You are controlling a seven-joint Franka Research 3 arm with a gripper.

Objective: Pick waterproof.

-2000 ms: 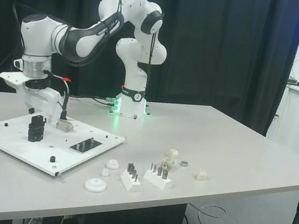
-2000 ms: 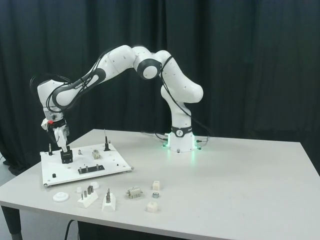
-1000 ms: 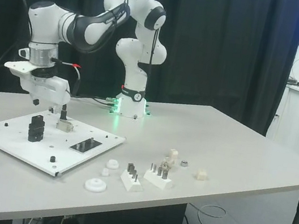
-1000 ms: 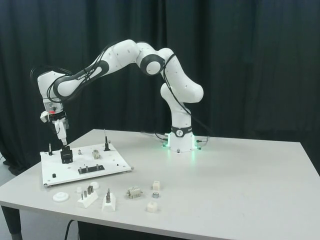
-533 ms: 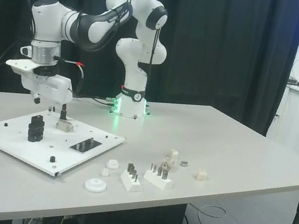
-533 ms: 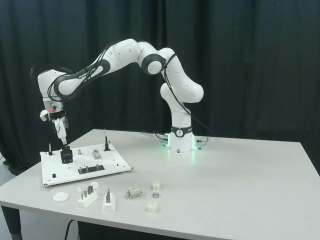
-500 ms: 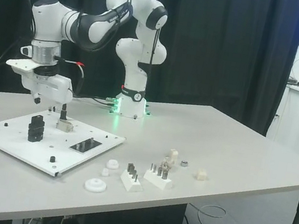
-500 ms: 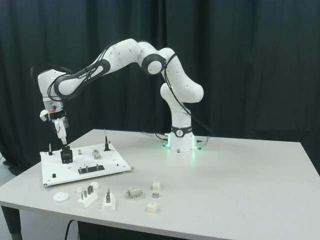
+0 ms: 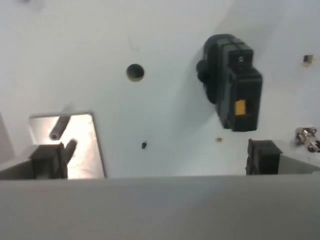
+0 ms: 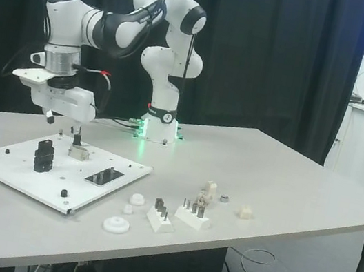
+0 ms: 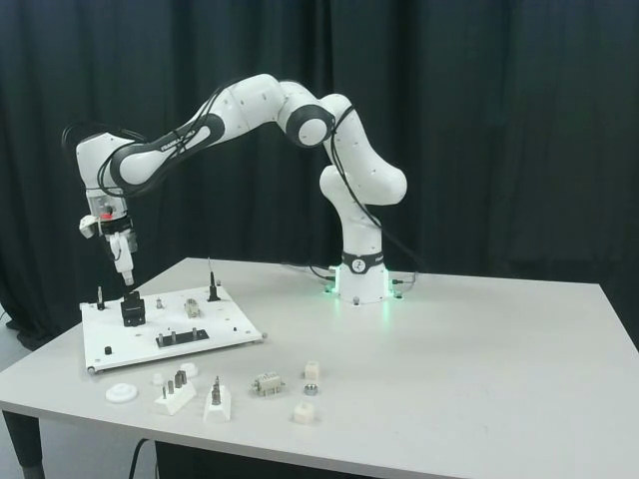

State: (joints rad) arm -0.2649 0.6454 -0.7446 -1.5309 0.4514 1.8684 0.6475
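Though it stands plainly on the white board (image 10: 49, 177), the connector (image 9: 232, 90) is a black blocky part with a small label on its face. Its finer details cannot be made out. It sits below the gripper (image 10: 56, 115), between the two black fingertips (image 9: 262, 157) in the wrist view, untouched. The fingers are spread wide and hold nothing. The wrist's grey body cuts off that view's lower part.
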